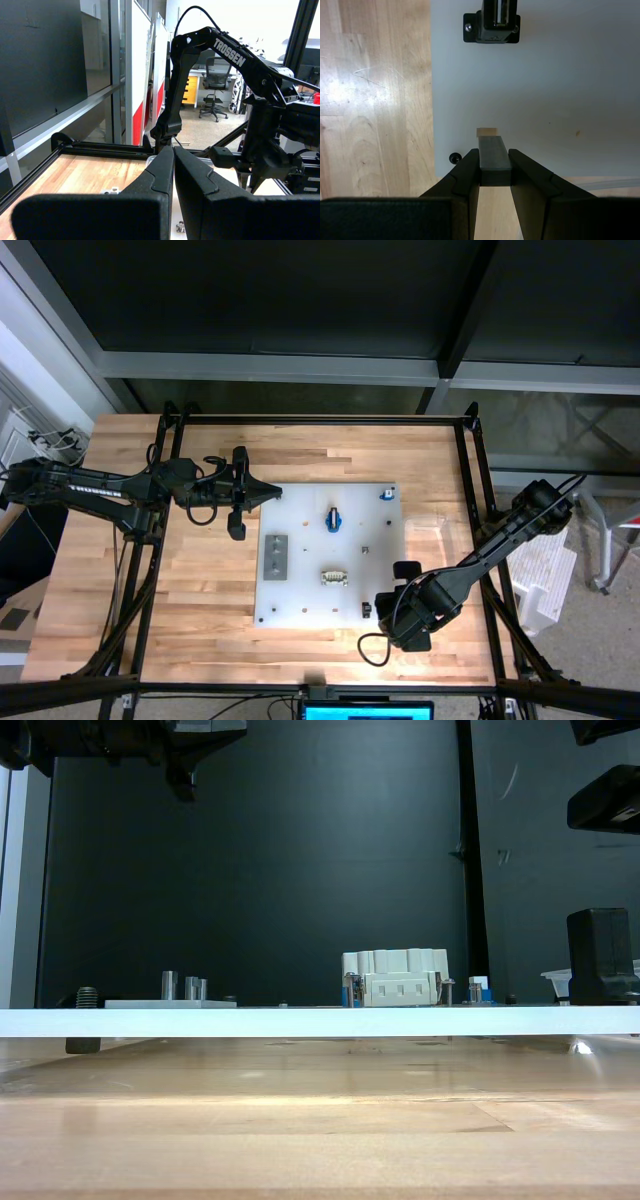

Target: Pick the 16mm bar and install on taskboard

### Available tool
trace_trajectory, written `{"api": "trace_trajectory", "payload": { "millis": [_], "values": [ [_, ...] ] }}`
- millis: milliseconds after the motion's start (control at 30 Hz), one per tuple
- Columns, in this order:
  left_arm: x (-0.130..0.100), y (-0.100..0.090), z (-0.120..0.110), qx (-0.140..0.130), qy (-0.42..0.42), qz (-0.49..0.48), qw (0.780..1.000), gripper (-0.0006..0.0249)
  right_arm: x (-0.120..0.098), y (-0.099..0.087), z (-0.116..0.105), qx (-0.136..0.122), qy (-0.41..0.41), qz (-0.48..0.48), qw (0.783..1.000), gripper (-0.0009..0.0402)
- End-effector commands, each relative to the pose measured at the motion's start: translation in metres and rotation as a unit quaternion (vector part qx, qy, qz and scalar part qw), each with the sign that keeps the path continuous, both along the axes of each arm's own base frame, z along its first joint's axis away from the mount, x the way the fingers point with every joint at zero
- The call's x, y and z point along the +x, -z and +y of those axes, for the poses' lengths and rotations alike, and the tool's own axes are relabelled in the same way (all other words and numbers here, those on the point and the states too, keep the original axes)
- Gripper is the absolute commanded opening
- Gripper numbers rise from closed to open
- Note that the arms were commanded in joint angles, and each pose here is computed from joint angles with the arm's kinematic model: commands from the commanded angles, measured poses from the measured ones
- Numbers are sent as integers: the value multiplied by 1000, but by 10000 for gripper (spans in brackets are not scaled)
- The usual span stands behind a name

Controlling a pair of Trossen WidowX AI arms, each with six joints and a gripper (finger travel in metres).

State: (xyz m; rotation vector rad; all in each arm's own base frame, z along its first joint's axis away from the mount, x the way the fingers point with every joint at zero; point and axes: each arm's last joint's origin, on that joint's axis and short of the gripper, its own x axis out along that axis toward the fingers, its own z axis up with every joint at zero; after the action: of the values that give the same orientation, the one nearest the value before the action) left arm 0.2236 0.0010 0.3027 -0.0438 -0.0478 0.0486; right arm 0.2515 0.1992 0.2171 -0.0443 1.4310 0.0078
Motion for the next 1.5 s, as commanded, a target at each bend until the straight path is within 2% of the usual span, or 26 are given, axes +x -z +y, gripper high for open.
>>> {"api": "trace_trajectory", "payload": {
  "millis": [33, 1500],
  "values": [
    [0, 0, 0, 0, 0, 0, 1000, 0, 0, 1, 0, 1, 1, -1, 1000, 4],
    [0, 0, 0, 0, 0, 0, 1000, 0, 2, 14, 1, -2, 6, -4, 1000, 4]
  ]
}}
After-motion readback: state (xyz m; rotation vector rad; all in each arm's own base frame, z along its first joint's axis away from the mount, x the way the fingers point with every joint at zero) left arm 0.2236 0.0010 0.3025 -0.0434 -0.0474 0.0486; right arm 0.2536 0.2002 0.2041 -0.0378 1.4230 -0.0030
